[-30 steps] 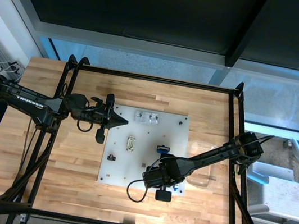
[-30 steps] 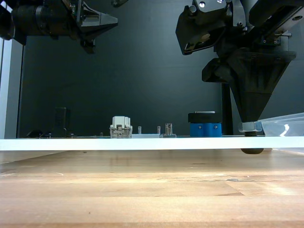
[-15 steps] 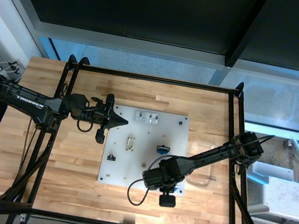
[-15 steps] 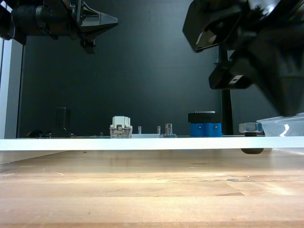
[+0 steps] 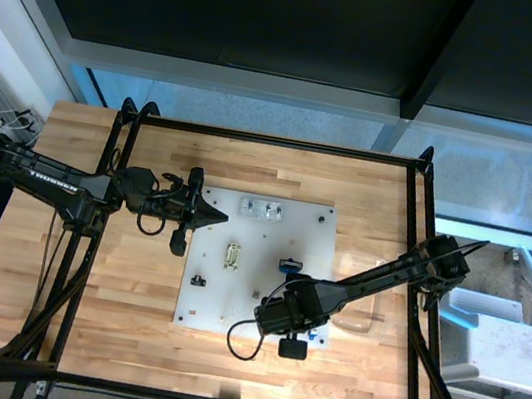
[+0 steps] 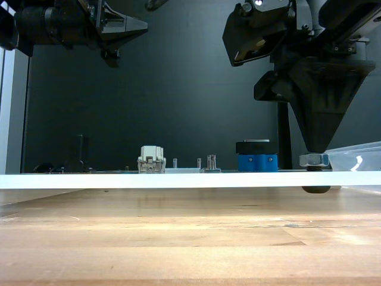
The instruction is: Pick the M12 fastener and fasten on the M12 threads
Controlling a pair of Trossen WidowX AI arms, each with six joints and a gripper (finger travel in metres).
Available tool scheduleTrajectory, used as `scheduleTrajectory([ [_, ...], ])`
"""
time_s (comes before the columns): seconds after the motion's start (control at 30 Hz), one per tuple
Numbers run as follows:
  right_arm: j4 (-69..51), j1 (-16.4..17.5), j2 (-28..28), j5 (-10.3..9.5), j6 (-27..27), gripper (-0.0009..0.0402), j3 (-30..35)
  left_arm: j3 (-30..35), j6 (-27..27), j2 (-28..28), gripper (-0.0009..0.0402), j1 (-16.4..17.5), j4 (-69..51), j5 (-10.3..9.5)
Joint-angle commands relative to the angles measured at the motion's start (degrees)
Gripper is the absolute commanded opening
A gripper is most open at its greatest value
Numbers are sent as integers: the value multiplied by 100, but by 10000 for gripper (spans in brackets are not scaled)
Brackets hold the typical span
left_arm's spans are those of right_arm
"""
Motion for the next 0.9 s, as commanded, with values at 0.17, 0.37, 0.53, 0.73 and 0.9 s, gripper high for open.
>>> scheduleTrajectory([
  [0.17,90,-4,17,13,7,0,-33,2,2,0,0,2,2,0],
  [0.37,155,-4,111,7,7,0,-39,2,2,0,0,0,2,0],
  [0.53,170,-4,42,-1386,-297,0,-37,2,2,0,0,2,2,0],
  [0.73,66,0,-28,-1587,-485,0,-39,2,2,0,0,0,2,0],
  [0.9,52,0,-59,-1198,-271,0,-37,2,2,0,0,0,2,0],
])
